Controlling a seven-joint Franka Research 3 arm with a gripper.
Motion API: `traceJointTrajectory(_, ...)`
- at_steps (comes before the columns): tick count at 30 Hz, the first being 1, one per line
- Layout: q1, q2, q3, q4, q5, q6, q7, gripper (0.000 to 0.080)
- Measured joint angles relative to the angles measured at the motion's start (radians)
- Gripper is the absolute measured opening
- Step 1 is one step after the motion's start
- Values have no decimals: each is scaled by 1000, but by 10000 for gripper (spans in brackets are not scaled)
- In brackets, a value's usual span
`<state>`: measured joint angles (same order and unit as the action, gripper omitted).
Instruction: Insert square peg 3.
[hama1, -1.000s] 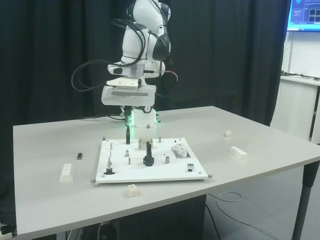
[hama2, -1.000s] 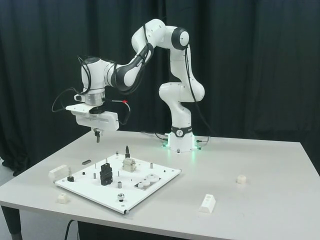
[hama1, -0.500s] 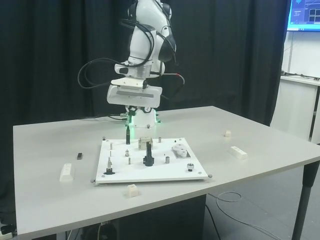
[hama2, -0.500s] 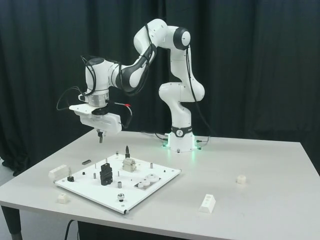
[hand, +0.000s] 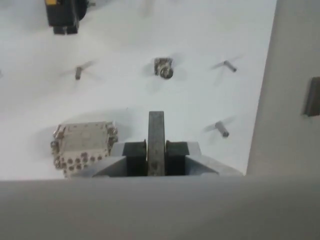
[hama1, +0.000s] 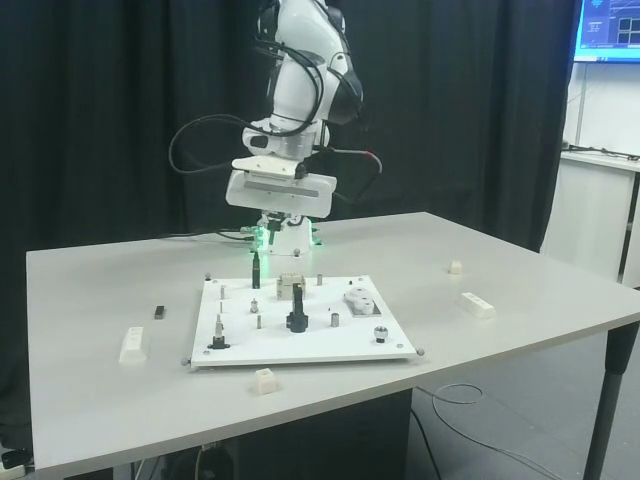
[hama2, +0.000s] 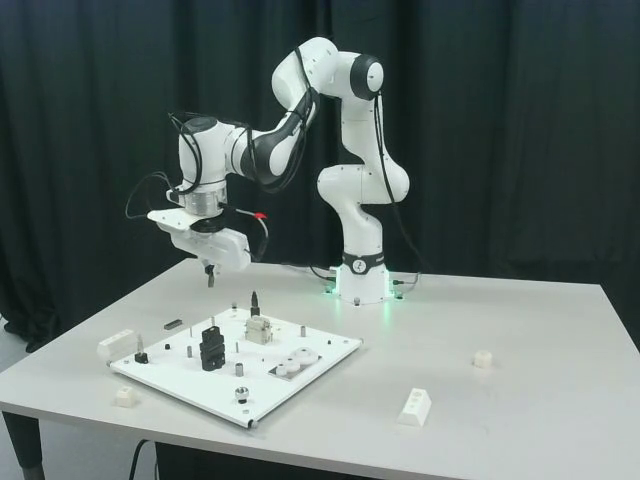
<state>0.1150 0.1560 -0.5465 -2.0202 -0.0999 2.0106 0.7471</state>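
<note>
claw (hand: 156, 150): closed on square peg 3 (hand: 155, 137), low centre of the wrist view, hanging above the white board (hama1: 310, 340) at mid-frame in the first room view. step in hand, judged: carry to socket. advice: keep peg upright, square its faces to the hole before lowering; the target hole cannot be identified.

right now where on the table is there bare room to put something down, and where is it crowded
Bare grey table shows behind the white block at the first room view's left, and between the white board and the white wedge. The board itself is crowded with pegs, a black fixture and a connector block, under the gripper.
</note>
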Motion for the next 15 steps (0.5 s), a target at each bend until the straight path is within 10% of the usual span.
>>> traceJointTrajectory(15, 45, -80, 5, -52, -9, -111, 109, 76)
